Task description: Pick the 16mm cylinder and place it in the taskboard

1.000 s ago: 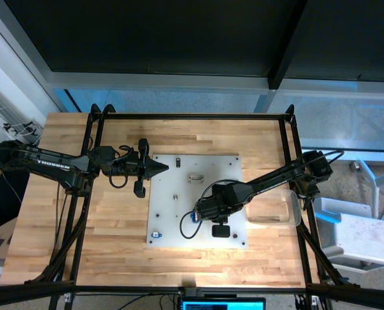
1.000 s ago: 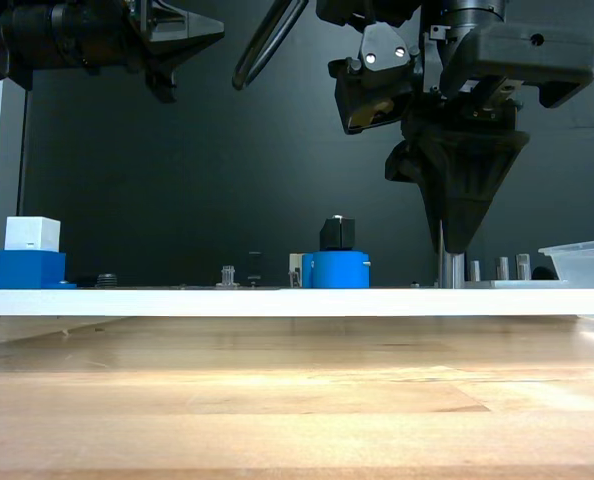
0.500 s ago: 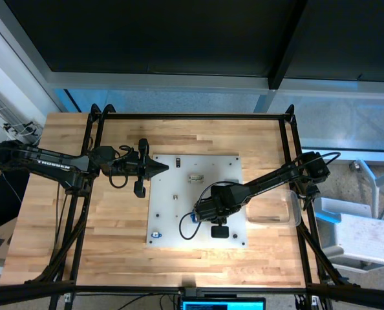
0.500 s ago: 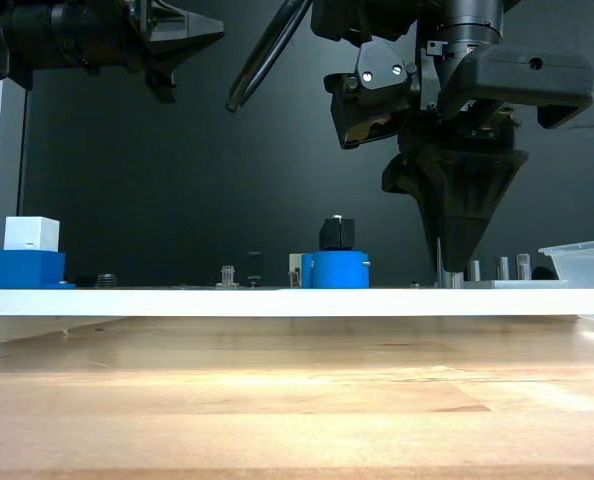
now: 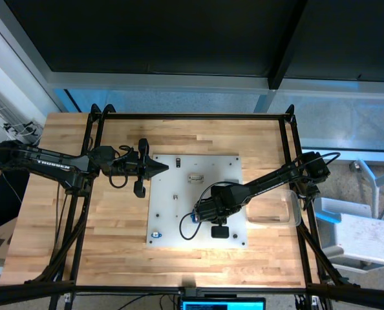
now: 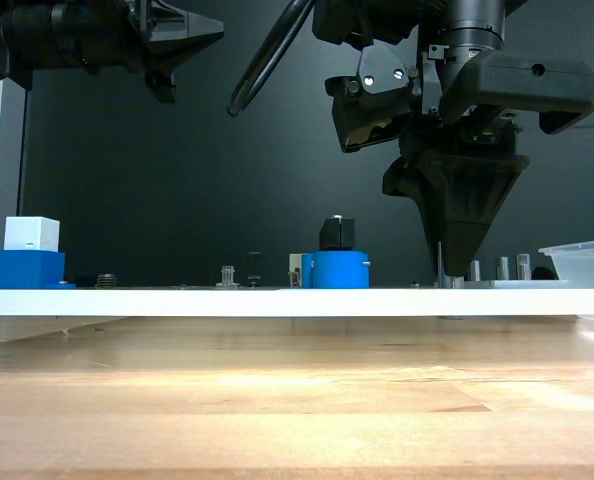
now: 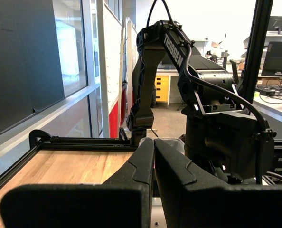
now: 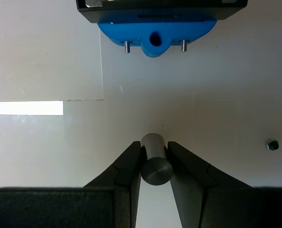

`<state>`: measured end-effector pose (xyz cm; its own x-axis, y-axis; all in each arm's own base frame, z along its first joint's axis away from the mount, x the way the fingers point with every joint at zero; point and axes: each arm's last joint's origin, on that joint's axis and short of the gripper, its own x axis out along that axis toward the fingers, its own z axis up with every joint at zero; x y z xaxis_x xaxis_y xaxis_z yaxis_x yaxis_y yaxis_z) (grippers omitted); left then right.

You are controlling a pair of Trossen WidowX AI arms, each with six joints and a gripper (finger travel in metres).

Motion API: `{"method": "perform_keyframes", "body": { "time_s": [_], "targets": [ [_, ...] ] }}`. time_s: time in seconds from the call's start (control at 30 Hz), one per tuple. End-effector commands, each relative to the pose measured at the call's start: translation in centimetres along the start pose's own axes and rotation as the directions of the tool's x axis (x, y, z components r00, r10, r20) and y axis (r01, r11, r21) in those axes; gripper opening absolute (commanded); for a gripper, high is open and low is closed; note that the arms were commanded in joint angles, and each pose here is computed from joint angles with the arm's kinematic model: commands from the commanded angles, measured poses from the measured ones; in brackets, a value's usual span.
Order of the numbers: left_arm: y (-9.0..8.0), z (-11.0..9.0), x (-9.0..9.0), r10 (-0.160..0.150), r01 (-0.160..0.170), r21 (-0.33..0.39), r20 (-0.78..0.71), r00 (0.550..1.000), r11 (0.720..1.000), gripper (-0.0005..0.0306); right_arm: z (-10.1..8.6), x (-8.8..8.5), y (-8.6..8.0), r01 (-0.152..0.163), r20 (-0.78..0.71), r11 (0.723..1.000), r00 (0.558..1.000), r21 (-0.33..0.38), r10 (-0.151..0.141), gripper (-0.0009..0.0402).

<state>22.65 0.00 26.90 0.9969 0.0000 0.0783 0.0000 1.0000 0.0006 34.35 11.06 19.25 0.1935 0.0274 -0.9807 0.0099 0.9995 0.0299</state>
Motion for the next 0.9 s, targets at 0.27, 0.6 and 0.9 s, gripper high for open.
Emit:
{"method": "perform_keyframes", "body": {
  "time_s": [0.27,0.6,0.9],
  "targets": [
    [0.00,0.00,0.01,0.000,0.000,0.000,0.000,1.000,1.000,0.0000,0.00,0.01,0.08,-0.001,0.002,1.000,1.000,0.003,0.001,0.0029],
    [0.01,0.00,0.01,0.000,0.000,0.000,0.000,1.000,1.000,0.0000,0.00,0.00,0.10,-0.002,0.003,1.000,1.000,0.006,0.002,0.0071],
    [0.00,0.00,0.01,0.000,0.000,0.000,0.000,1.000,1.000,0.0000,-0.01,-0.09,0.17,-0.003,0.005,1.000,1.000,0.004,0.003,0.0131]
  ]
}}
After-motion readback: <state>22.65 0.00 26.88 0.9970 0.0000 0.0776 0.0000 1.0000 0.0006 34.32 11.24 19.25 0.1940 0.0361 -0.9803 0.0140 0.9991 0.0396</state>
